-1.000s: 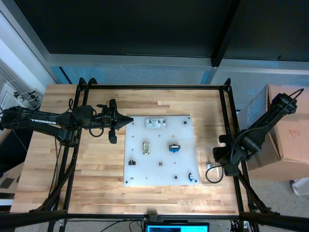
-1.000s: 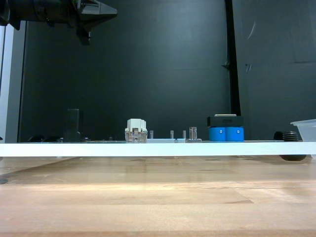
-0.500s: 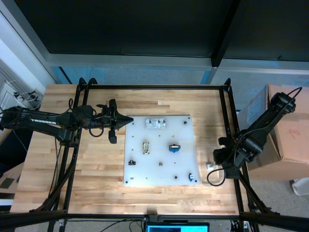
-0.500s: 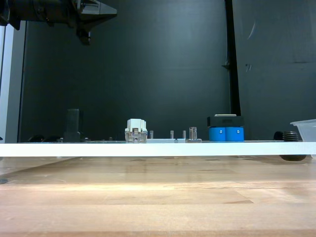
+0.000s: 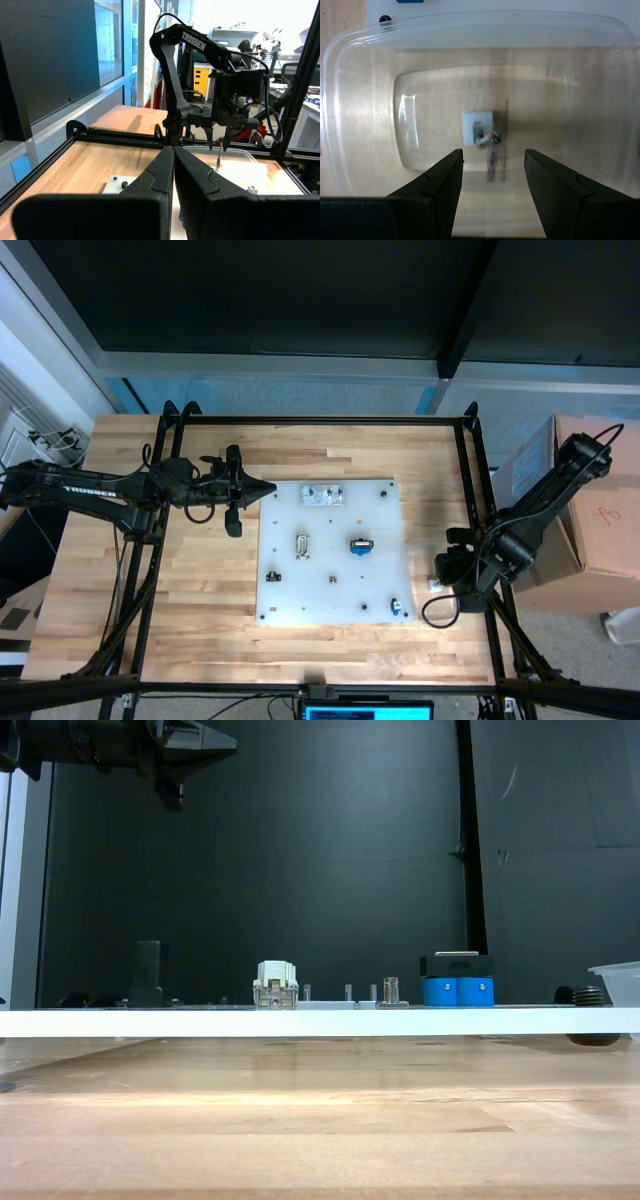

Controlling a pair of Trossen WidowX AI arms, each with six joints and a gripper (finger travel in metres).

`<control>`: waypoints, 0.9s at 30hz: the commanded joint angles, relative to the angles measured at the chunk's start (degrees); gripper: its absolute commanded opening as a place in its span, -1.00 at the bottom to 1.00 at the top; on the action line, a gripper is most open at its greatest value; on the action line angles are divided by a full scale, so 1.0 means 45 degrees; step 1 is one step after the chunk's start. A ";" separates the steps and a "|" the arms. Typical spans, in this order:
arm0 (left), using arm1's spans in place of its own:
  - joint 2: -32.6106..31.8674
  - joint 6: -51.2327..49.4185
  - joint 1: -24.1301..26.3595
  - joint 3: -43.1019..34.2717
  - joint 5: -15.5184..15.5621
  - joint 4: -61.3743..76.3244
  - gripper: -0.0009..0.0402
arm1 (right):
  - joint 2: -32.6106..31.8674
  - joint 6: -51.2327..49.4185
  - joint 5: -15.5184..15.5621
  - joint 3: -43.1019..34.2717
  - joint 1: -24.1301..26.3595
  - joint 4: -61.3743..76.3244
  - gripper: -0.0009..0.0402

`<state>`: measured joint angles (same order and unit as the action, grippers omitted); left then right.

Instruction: Pick the RJ45 connector and install on the taskboard

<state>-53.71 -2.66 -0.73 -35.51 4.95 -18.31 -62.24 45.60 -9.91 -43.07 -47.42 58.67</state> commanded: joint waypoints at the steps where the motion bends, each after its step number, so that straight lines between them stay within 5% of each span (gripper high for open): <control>1: -0.0005 0.0000 0.0000 0.0000 -0.0005 -0.0005 -0.96 | -0.0160 -0.0015 0.0005 0.0287 -0.0019 -0.0539 -0.13; 19: -0.0005 0.0000 0.0000 0.0000 -0.0005 -0.0005 -0.96 | -0.0865 -0.0267 0.0194 0.1758 -0.0078 -0.2929 -0.15; 27: -0.0005 0.0000 -0.0005 0.0000 -0.0005 -0.0005 -0.96 | -0.0860 -0.0311 0.0204 0.1758 -0.0083 -0.2914 -0.50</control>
<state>-53.71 -2.68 -0.73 -35.48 4.95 -18.31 -66.11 44.23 -8.99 -35.14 -47.79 45.50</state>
